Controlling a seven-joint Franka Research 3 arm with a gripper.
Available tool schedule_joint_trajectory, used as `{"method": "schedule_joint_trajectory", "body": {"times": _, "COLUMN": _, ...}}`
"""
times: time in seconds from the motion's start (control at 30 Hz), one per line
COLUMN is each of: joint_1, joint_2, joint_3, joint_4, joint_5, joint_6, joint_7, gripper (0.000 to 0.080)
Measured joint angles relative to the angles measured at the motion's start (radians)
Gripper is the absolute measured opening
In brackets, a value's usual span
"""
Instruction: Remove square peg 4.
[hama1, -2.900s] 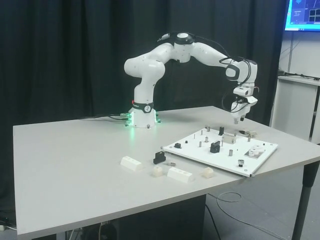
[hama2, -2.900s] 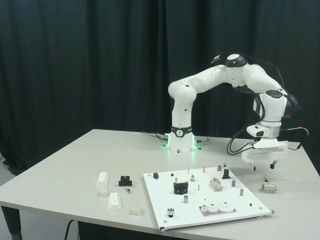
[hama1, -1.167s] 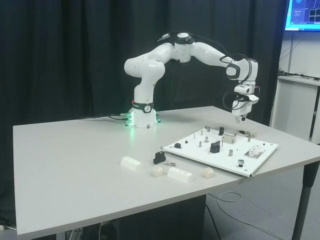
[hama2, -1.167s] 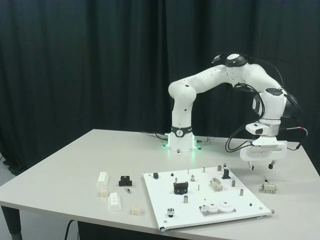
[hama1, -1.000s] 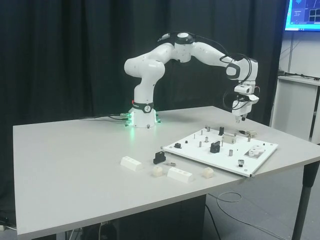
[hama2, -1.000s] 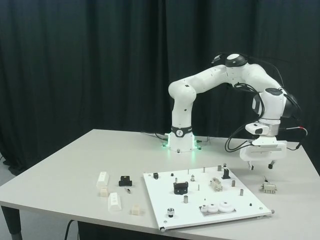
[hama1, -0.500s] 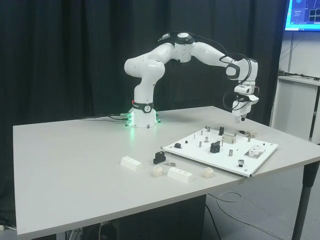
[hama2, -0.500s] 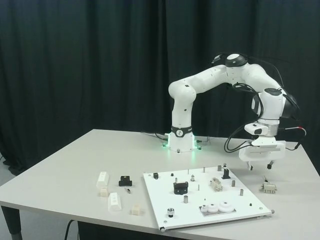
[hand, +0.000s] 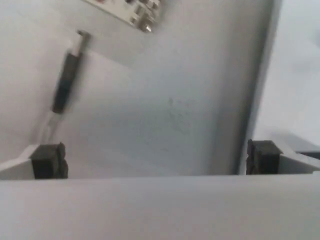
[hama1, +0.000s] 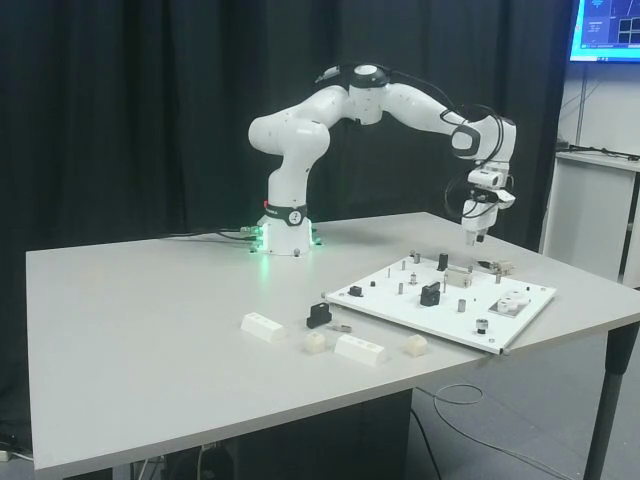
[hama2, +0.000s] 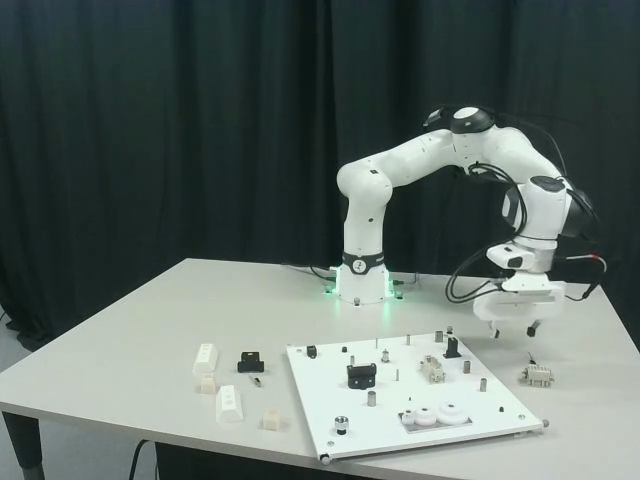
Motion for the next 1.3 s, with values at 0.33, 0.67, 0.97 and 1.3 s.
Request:
{"method": "schedule_joint_trajectory", "body": {"times": 0.33, "joint_1": 0.011, "joint_2": -0.001, "joint_3": -0.037, "joint_4": -0.047, "joint_5": -0.071, "joint_6": -0.058, "joint_7": -0.029, "gripper": 0.08}}
{"method": "schedule_joint_trajectory", "body": {"times": 0.67, "joint_1": 0.026, "joint_2": -0.001, "joint_3": -0.088, "joint_4": -0.121, "joint_5": -0.091, "joint_6": -0.1, "joint_7": -0.113, "gripper": 0.08}}
{"method": "schedule_joint_trajectory", "body": {"times": 0.97, "joint_1": 0.025, "joint_2": -0.001, "joint_3": -0.109, "joint_4": -0.186, "joint_5": -0.092, "joint_6": -0.1, "joint_7": -0.206, "gripper": 0.08}}
{"method": "schedule_joint_trajectory", "body": {"times": 1.3, "joint_1": 0.026, "joint_2": -0.002, "joint_3": -0.107, "joint_4": -0.25, "joint_5": -0.079, "joint_6": -0.099, "joint_7": -0.303, "gripper": 0.08}}
